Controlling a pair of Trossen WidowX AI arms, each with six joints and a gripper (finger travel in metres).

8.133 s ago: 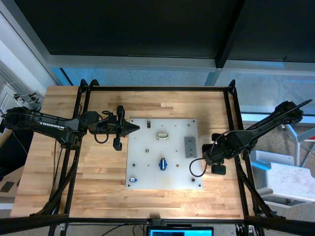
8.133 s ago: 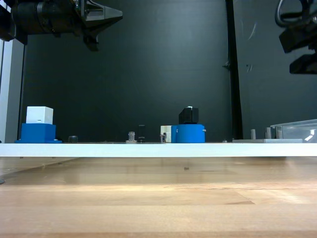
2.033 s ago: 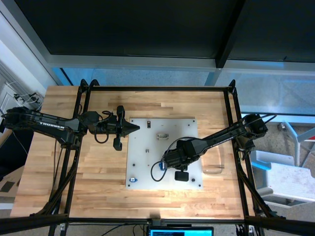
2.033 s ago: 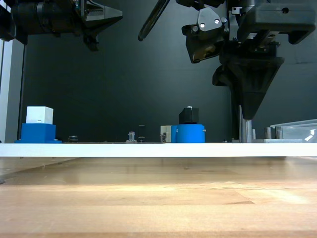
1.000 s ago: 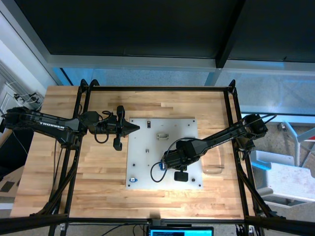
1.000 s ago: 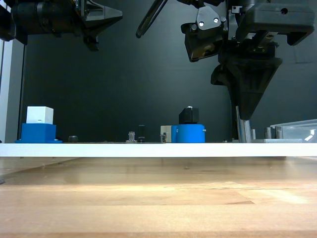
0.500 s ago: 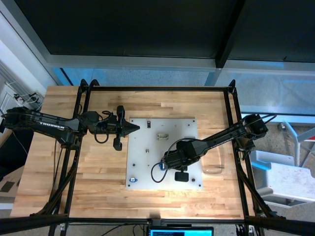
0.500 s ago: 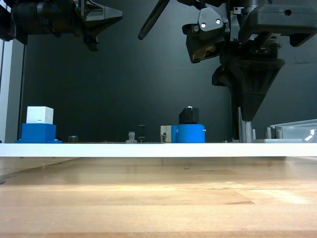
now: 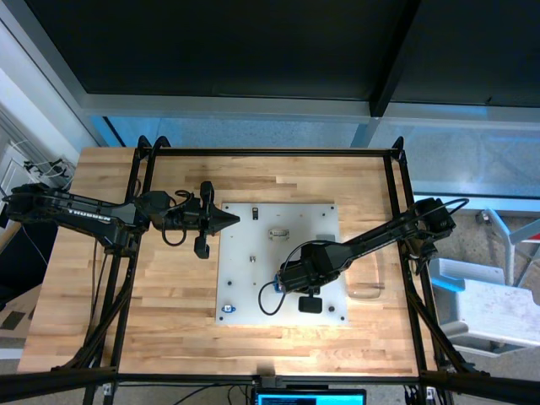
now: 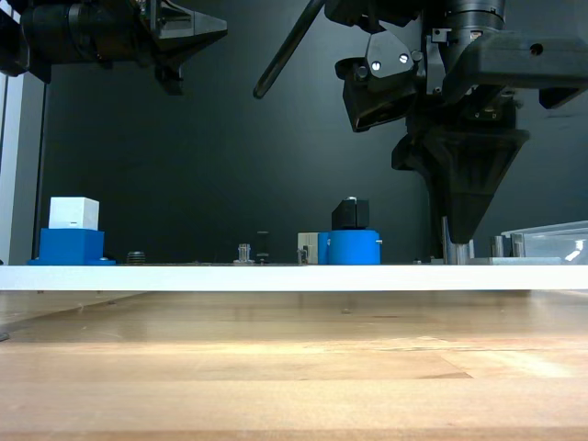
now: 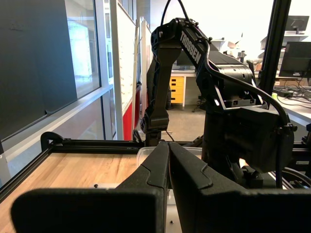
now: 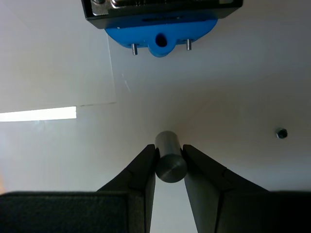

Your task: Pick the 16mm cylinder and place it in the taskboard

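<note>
Low view vs half a second ago: right gripper [image 10: 457, 230] sits lower, so less of the peg [image 10: 446, 250] shows under its fingertips; vs eight seconds ago the right arm has swung in from the board's 3 o'clock edge to over its middle. Left gripper [image 11: 168, 144] unchanged, parked high off the board's 9 o'clock side, fingers pressed together on nothing. Right gripper clamped on the peg, one finger on each side. Peg: short, smooth, grey metal, round, flat end face, standing upright, its foot down at the white board [image 10: 184, 277]; can't tell if it's in a hole. In the high view the arm covers it, at roughly 5 o'clock from board centre and just at 3 o'clock of the blue connector [image 10: 349, 246], close by but apart. Clear tray [image 9: 367, 278] lies off the board's 3 o'clock edge.
</note>
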